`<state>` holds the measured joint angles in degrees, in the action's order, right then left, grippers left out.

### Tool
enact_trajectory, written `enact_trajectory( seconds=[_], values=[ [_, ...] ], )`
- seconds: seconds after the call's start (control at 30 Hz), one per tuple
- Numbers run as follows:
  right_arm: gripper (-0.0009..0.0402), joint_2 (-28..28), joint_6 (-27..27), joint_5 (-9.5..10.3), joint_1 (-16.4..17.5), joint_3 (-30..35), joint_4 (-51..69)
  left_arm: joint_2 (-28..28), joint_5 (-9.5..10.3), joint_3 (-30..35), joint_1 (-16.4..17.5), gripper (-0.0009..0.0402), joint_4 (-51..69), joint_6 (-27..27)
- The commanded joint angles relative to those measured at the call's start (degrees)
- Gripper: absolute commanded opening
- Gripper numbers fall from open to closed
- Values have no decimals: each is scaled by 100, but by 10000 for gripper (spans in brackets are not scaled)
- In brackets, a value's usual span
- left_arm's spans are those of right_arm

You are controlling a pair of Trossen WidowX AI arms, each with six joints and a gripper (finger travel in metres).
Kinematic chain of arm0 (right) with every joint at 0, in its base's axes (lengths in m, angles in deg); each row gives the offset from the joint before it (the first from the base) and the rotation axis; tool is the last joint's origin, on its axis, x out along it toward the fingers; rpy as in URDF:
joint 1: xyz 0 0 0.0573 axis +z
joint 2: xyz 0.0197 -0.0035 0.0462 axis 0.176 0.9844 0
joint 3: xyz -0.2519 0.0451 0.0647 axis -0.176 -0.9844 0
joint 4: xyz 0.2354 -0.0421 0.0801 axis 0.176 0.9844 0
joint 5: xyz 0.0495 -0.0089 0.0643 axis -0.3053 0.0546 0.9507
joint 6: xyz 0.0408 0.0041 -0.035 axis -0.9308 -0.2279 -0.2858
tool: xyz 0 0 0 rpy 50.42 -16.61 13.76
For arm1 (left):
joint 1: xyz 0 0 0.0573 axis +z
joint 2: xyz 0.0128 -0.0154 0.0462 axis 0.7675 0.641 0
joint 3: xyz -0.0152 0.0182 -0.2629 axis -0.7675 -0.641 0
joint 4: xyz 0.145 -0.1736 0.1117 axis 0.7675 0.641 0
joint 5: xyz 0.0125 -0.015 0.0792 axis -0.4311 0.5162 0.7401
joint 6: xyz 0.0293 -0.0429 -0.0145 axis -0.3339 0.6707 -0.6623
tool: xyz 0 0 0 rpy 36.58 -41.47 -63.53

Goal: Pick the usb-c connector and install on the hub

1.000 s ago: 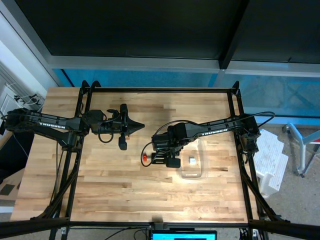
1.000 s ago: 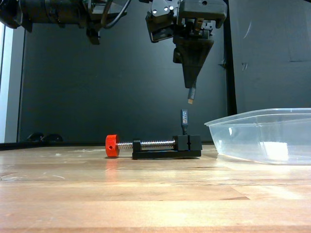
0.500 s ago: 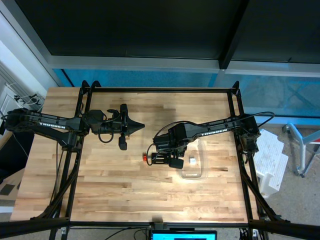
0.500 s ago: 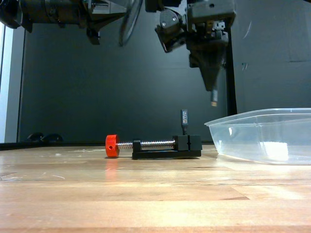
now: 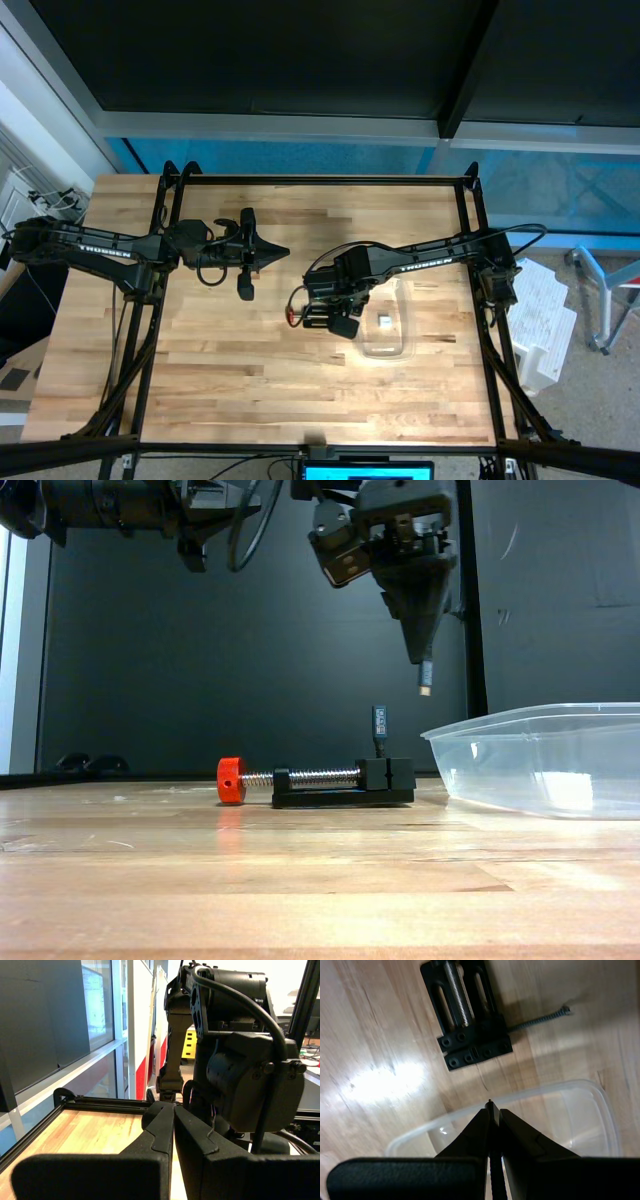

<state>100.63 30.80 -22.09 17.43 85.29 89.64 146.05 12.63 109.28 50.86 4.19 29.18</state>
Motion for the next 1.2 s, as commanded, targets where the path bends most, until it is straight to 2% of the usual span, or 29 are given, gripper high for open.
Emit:
enact_trajectory(
  seconds=[0.03, 0.47, 0.53, 0.57, 0.73, 1.2],
  values=[
    [0, 162, -142, 94, -35, 210, 63, 0, -2, 0, 2, 0, 2, -2],
    [0, 562, -411, 94, -153, 831, 232, 0, -2, 0, 0, 0, 0, -2],
    [0, 562, -455, 122, -151, 863, 225, 0, 0, 0, 2, 0, 0, -2],
    [0, 562, -476, 201, -153, 859, 229, 0, -2, 0, 2, 0, 0, -2],
    [0, 562, -586, 236, -153, 859, 232, 0, -2, 0, 2, 0, -2, -2],
    [0, 831, -734, 221, -153, 1266, 389, 0, -2, 0, 2, 0, 0, -2]
  ],
)
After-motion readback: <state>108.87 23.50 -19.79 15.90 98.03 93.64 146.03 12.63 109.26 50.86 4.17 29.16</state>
